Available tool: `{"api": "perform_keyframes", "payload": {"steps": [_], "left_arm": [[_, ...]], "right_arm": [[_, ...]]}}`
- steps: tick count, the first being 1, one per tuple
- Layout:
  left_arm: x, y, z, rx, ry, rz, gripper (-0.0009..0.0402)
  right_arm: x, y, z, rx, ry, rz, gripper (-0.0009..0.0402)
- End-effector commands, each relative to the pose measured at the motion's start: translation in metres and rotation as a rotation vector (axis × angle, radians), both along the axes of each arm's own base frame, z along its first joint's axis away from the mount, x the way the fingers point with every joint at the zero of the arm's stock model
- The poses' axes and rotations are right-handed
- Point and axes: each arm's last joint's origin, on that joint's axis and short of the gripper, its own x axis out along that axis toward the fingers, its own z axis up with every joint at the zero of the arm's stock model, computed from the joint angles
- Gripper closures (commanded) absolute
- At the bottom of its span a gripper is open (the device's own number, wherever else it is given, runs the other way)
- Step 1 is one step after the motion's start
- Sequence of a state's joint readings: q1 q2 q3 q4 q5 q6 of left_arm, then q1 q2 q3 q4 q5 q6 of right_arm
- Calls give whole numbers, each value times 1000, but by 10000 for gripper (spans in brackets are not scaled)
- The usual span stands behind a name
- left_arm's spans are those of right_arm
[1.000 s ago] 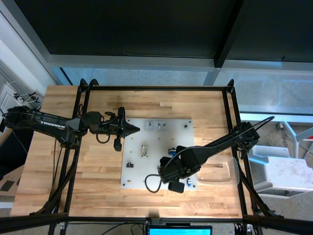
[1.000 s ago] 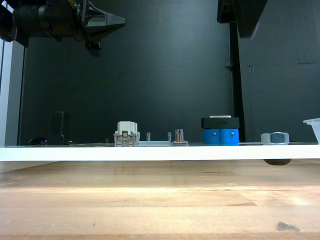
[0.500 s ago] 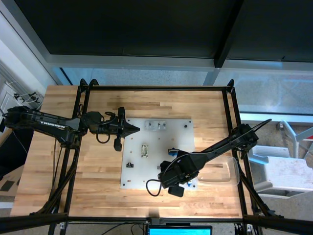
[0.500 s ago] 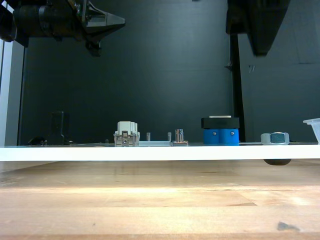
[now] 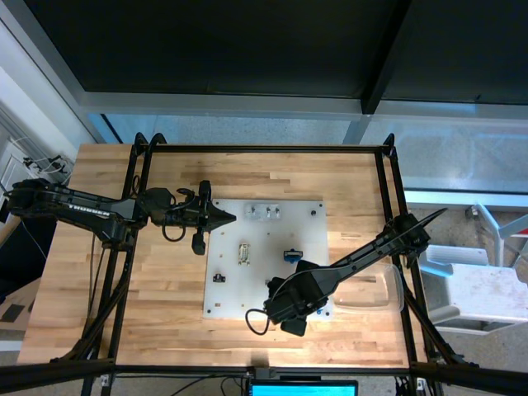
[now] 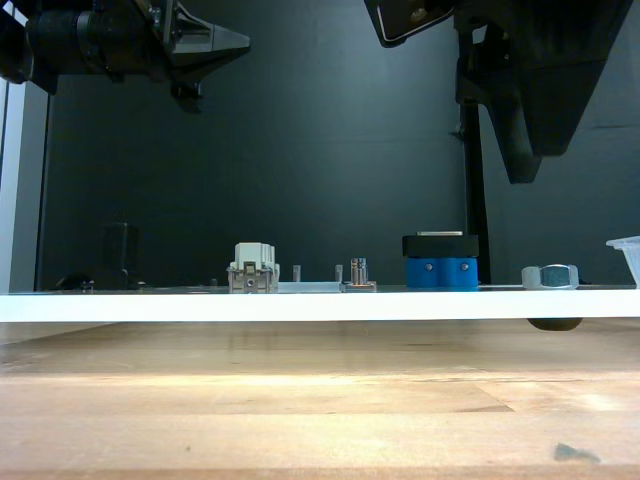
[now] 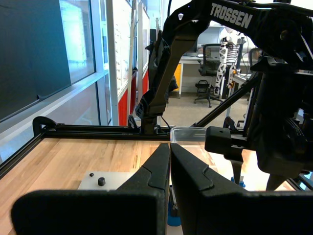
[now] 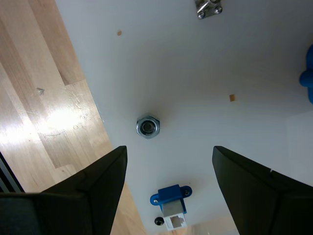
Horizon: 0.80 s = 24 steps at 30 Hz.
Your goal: Unfasten the M12 fastener and place in the container
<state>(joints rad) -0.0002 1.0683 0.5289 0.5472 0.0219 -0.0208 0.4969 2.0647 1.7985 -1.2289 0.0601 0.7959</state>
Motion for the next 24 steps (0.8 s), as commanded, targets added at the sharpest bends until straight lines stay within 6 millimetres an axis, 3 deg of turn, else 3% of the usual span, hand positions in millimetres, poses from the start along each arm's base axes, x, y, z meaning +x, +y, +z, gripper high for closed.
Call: {"api": "perform_keyframes", "payload": {"steps": [1,24], "left_arm": [[0,0,0,0,-1,0,393],[0,0,0,0,0,0,393]], "right_arm": [[2,2,-4,2,-1,-9,140],[5,4,-33,-29,-4,58,141]]}}
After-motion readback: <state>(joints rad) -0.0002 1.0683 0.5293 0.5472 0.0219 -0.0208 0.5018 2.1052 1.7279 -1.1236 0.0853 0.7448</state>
